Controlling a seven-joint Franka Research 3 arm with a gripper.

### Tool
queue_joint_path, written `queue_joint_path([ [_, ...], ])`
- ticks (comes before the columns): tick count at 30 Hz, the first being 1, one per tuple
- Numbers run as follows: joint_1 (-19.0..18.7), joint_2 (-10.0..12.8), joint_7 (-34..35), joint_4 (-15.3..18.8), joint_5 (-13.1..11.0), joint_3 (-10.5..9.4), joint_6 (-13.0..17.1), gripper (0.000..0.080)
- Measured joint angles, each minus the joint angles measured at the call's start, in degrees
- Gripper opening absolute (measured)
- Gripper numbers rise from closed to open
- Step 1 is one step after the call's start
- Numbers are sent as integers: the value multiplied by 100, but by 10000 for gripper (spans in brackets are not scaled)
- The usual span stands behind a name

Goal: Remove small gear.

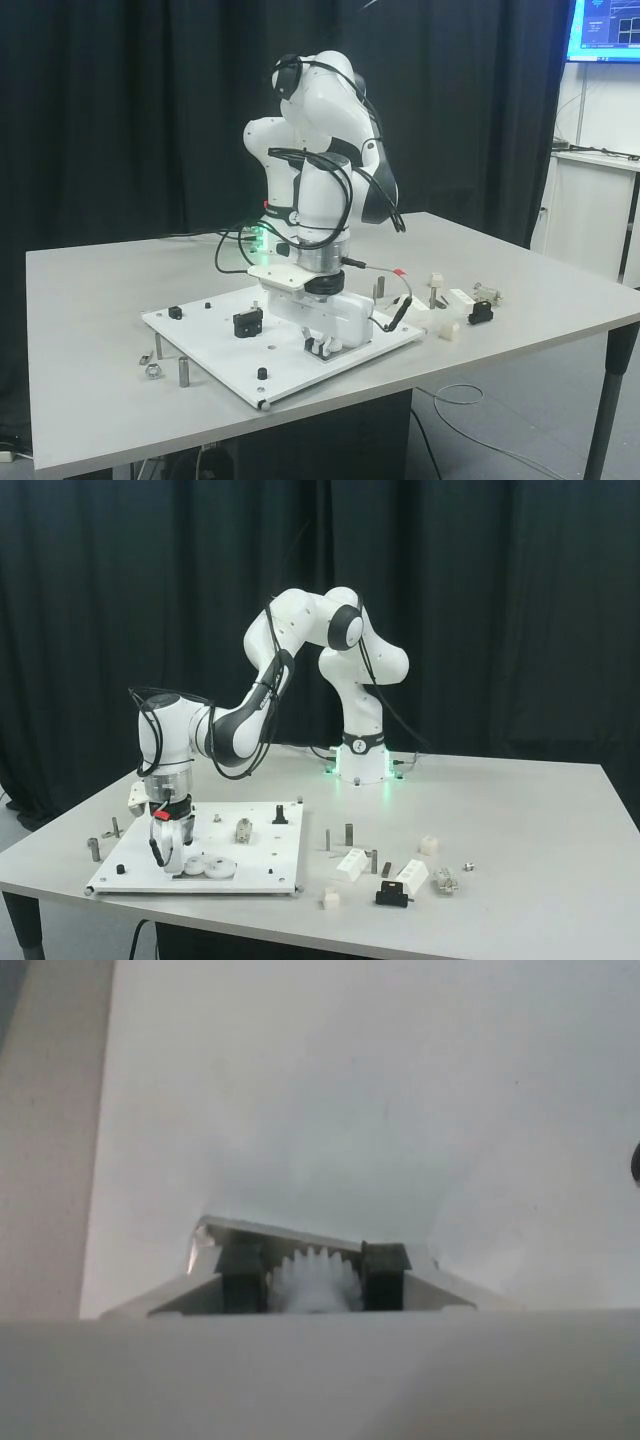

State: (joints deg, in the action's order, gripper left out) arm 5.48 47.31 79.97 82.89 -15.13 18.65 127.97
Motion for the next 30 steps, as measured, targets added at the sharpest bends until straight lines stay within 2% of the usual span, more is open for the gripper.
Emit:
queue_joint_path([
  [4, -2, 0, -132, -4, 7, 0, -7, 199],
  [12, -2, 0, -825, -24, 7, 0, -41, 199],
  [17, 0, 0, -781, -27, 2, 1, -46, 199],
  [22, 2, 0, -436, -27, -1, 2, -46, 199],
  [30, 0, 0, -719, -31, 0, 2, -53, 199],
])
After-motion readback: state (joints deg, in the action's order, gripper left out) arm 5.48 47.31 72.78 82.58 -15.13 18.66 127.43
